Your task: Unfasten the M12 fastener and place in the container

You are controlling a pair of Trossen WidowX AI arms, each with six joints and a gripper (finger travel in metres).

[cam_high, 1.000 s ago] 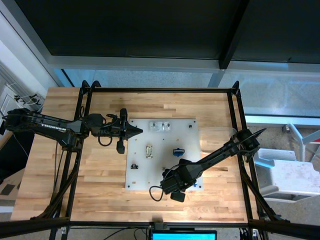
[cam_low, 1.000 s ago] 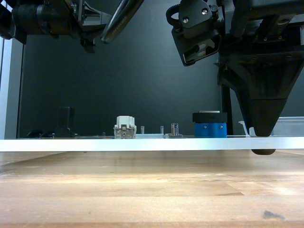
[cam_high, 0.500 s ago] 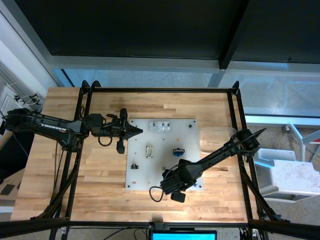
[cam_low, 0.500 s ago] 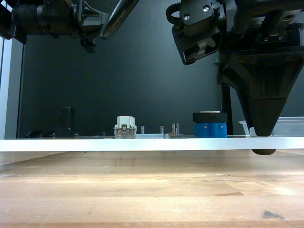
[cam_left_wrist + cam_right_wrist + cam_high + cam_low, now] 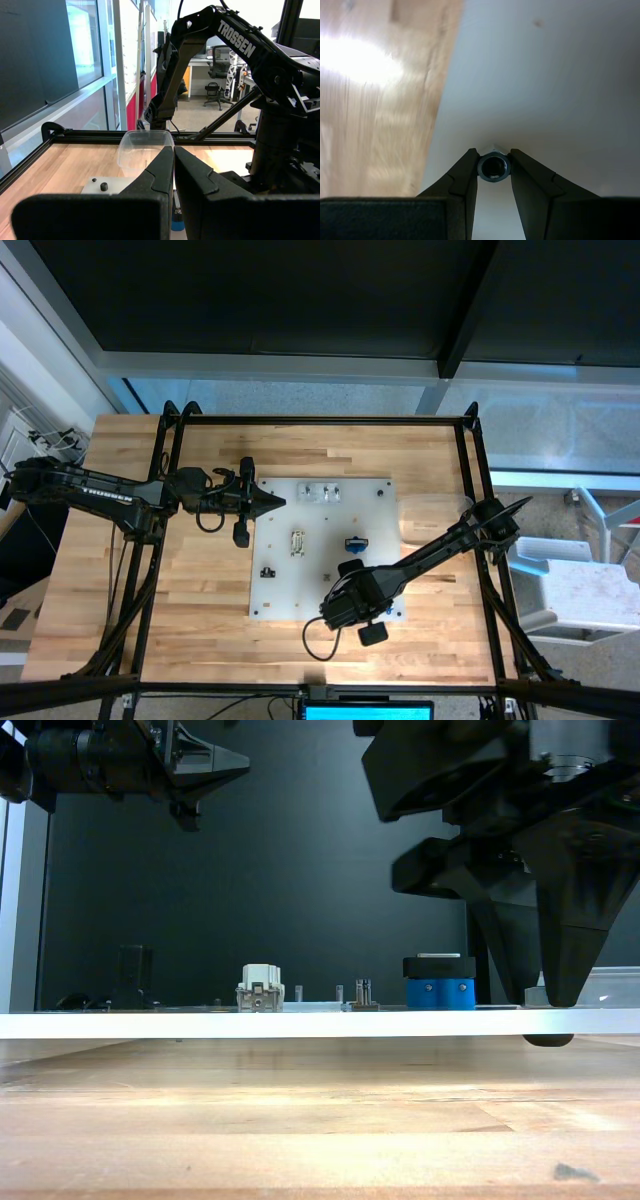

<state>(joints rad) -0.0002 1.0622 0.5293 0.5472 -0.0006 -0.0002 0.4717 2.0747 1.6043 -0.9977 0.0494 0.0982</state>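
Pinching gripper: right gripper [image 5: 493, 159], low at the near right edge of the flat white rectangular board [image 5: 300, 585], fingers pointing down.
Right jaws: clamped on opposite sides of the small silver hex metal nut [image 5: 493, 167].
Nut position: between the fingertips, close over the white board, just beside its edge with the pale wooden table [image 5: 180, 580]; whether it sits on its stud or is off it, I cannot tell.
Nut axis: the bore runs along the fingers, upright to the board; its dark open end faces up toward the wrist camera.
Container: translucent whitish rectangular plastic bin [image 5: 425, 515], on the table off the board's far right side, well apart from the nut.
Left gripper [image 5: 173, 150]: high over the board's far left edge, pointing right.
Left jaws: pressed together.
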